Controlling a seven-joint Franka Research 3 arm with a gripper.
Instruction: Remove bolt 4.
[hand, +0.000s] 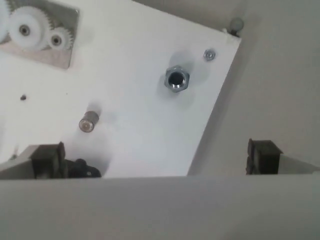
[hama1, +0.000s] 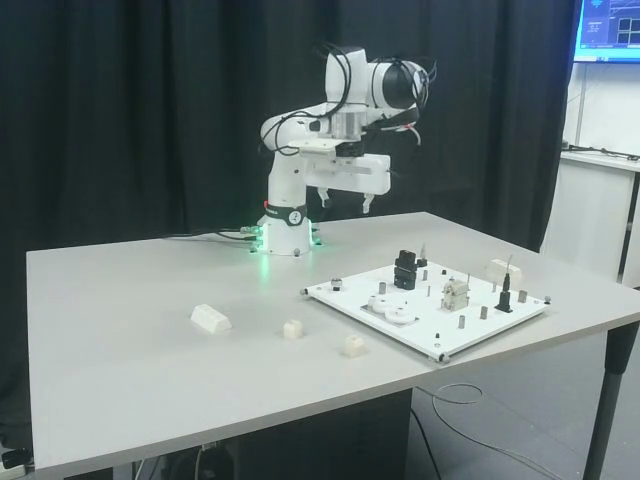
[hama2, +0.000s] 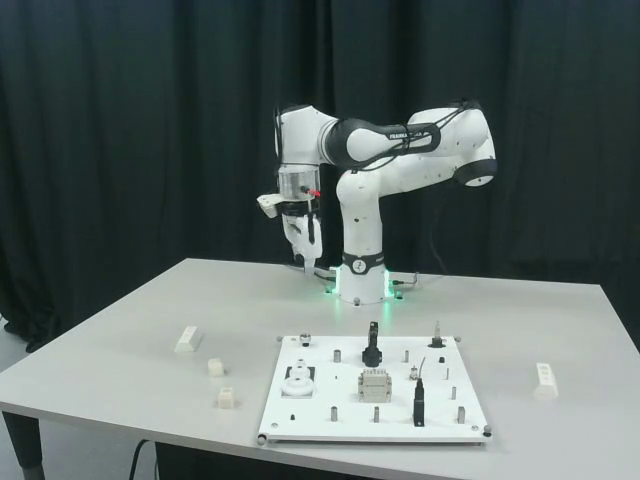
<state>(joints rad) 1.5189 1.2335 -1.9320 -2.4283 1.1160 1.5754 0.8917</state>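
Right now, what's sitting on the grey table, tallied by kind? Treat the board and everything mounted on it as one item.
Small white blocks loose on the grey table: 4
White square assembly board: 1
White robot arm: 1
Total: 6

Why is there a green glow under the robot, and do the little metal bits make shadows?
First room view: green light shines round the arm's base and spills onto the grey table; a lit screen glows in the upper corner. Second room view: the same green glow at the base. Wrist view: the hex nut and metal pin cast faint, soft shadows on the white board.
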